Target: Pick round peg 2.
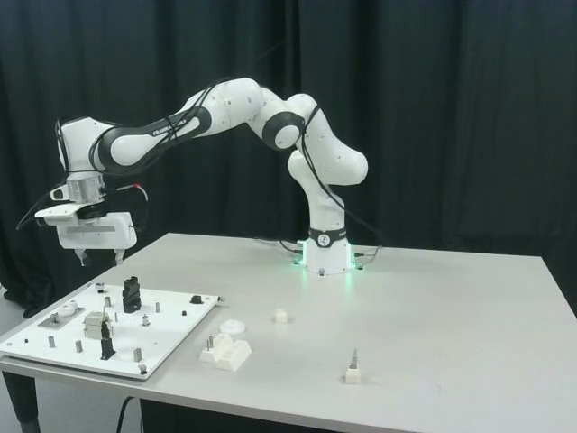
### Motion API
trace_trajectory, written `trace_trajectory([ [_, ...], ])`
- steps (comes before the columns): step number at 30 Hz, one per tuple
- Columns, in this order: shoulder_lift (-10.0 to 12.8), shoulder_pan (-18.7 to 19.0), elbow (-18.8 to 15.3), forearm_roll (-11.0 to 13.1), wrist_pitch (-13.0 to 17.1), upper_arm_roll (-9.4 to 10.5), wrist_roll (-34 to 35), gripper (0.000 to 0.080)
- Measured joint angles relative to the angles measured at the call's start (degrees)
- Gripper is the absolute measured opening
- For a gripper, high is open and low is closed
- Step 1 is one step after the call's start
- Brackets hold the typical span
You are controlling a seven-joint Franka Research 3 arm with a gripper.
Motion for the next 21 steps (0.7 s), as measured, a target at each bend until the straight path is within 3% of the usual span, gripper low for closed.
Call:
trace_trajectory([
  [5,0.40,0.49,1.36,1.16,-2.48,0.37,2.94,0.0800],
  [21,0.60,5.73,0.93,4.23,-5.91,1.85,13.90,0.0800],
])
